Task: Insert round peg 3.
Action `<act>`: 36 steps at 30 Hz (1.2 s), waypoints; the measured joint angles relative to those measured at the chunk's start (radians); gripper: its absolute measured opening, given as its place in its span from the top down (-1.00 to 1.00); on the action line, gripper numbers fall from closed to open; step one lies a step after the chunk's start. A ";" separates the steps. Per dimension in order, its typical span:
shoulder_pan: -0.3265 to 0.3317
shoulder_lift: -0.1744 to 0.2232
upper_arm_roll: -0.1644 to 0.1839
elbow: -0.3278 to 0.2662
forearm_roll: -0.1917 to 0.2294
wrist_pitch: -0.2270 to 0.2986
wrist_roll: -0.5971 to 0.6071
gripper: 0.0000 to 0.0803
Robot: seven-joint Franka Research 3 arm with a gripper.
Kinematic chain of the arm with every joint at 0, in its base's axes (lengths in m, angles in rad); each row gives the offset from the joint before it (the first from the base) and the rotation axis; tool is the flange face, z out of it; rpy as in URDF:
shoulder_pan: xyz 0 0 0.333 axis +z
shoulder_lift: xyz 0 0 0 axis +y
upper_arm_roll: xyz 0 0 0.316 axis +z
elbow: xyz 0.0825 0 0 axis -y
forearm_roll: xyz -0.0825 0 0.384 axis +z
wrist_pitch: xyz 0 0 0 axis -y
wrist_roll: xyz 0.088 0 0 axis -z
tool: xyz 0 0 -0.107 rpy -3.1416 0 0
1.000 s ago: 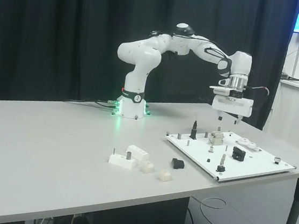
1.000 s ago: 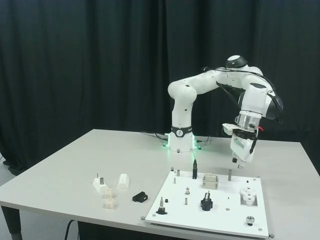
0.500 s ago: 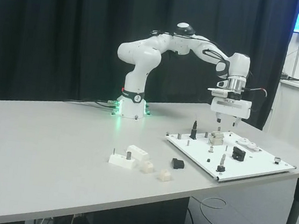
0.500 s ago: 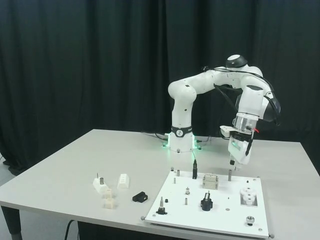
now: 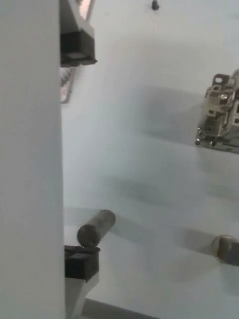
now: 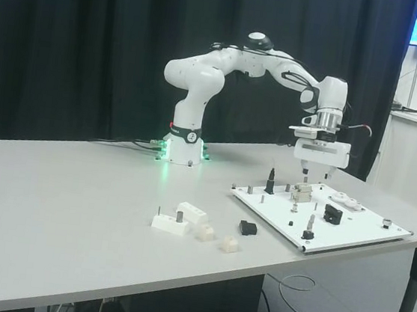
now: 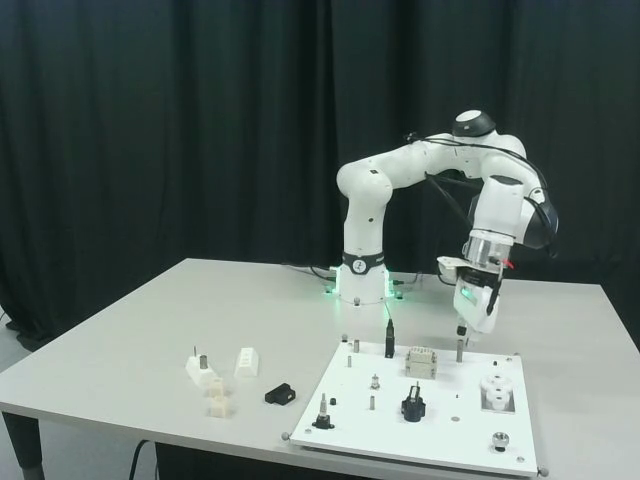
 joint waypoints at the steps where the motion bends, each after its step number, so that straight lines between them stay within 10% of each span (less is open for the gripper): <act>1: -0.001 0.000 0.002 0.000 0.000 0.003 0.000 -0.99; 36: -0.033 0.000 0.060 -0.011 0.066 0.114 -0.036 -0.99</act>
